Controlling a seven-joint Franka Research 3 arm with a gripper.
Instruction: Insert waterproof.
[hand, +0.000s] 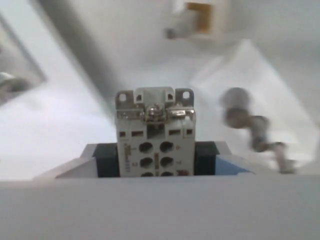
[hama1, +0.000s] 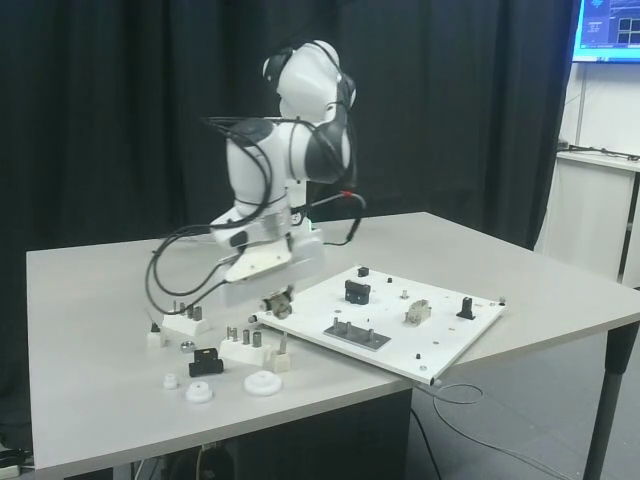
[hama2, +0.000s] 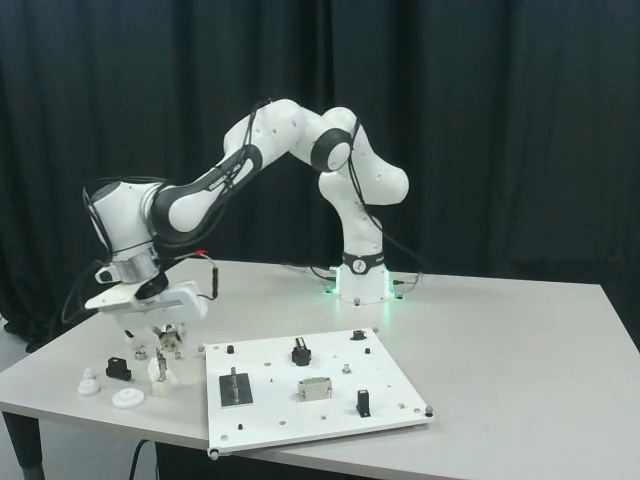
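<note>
The connector (hand: 155, 137) — a grey block with round sockets in its face and a screw on its metal top — sits clamped between the black pads (hand: 106, 160) of the pincer (hand: 155, 159) in the wrist view; the fingers are closed onto its two sides. In the room views the white arm (hama2: 300, 140) holds the pincer (hama2: 165, 345) low over the grey bench (hama2: 520, 340), among small loose parts (hama1: 235, 360) just beside the white board (hama2: 320, 385) — the connector itself is too small to pick out there.

White arm (hama2: 270, 140), grey table (hama2: 520, 330), white board (hama2: 390, 395)

The connector (hand: 155, 135) bears small markings, none of them legible.
</note>
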